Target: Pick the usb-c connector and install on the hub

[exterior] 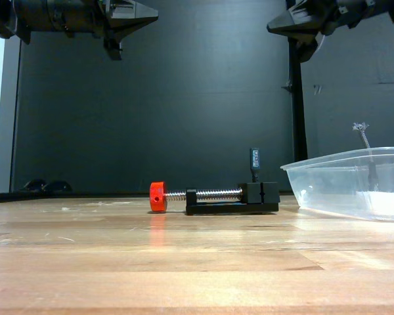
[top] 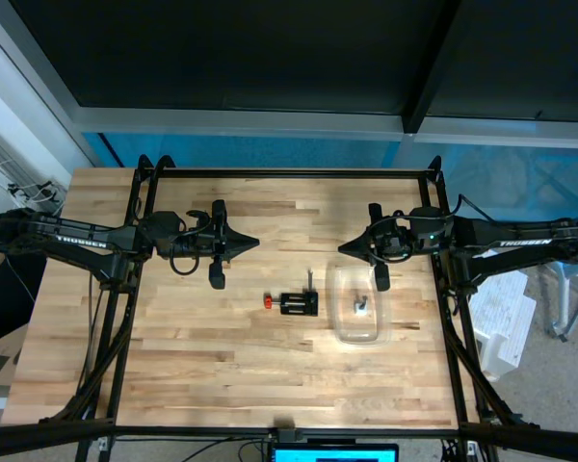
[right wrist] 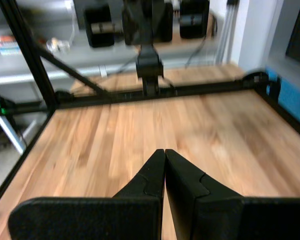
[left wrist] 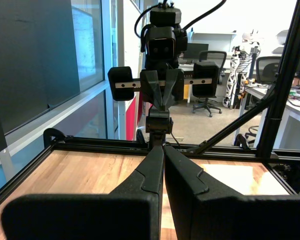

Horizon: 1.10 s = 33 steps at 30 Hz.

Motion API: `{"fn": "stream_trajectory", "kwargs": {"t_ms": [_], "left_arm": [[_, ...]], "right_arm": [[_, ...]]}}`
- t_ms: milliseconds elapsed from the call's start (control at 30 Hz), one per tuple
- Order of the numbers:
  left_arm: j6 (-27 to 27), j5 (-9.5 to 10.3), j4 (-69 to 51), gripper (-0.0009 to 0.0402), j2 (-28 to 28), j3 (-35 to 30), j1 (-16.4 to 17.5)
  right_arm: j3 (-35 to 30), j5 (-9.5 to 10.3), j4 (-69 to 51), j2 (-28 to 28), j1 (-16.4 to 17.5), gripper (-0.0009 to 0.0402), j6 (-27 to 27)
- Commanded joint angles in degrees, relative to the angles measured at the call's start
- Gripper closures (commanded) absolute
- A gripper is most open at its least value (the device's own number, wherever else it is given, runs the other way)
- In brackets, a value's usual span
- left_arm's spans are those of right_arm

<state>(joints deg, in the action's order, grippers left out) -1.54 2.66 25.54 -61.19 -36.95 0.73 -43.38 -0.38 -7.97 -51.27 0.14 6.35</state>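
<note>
The left pincer (top: 256,241) and the right pincer (top: 341,251) are both hovering pressed together high over the bench (top: 222,366), while the tiny usb-c connector (top: 358,305) is apparently lying in the clear tray (top: 337,320) beside the hub (top: 299,304), probably light, stiff and slippery, best pinched across its flat sides.

**Clear tray on a wooden table**

A clear plastic tray (top: 358,339) sits right of centre on the wooden table (top: 193,346). Black railing (top: 289,174) borders the tabletop. A lit blue screen (top: 332,452) shows at bottom centre.
</note>
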Motion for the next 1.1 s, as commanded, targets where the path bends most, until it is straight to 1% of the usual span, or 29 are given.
{"fn": "stream_trajectory", "kwargs": {"t_ms": [33,233,400,533,667,1100], "left_arm": [[0.0,0.00,0.0,0.0393,0.0,0.0,0.0],[0.0,-0.02,0.0,0.0393,0.0,0.0,0.0],[0.0,0.00,0.0,0.0393,0.0,0.0,0.0],[0.0,0.00,0.0,0.0393,0.0,0.0,0.0],[0.0,-0.02,0.0,0.0393,0.0,0.0,0.0],[0.0,0.00,0.0,0.0393,0.0,0.0,0.0]], "right_arm": [[-3.1,-0.07,-9.5,-0.7,0.4,0.0393,0.7],[-7.7,0.00,-25.2,-3.1,1.5,0.0393,1.4],[-11.3,-0.02,-33.8,-6.2,3.0,0.0393,1.9],[-12.8,-0.04,-37.1,-7.8,4.4,0.0393,2.3],[-13.2,-0.07,-40.1,-8.5,5.0,0.0393,3.5],[-13.2,-0.07,-48.3,-8.5,7.6,0.0393,5.6]]}}
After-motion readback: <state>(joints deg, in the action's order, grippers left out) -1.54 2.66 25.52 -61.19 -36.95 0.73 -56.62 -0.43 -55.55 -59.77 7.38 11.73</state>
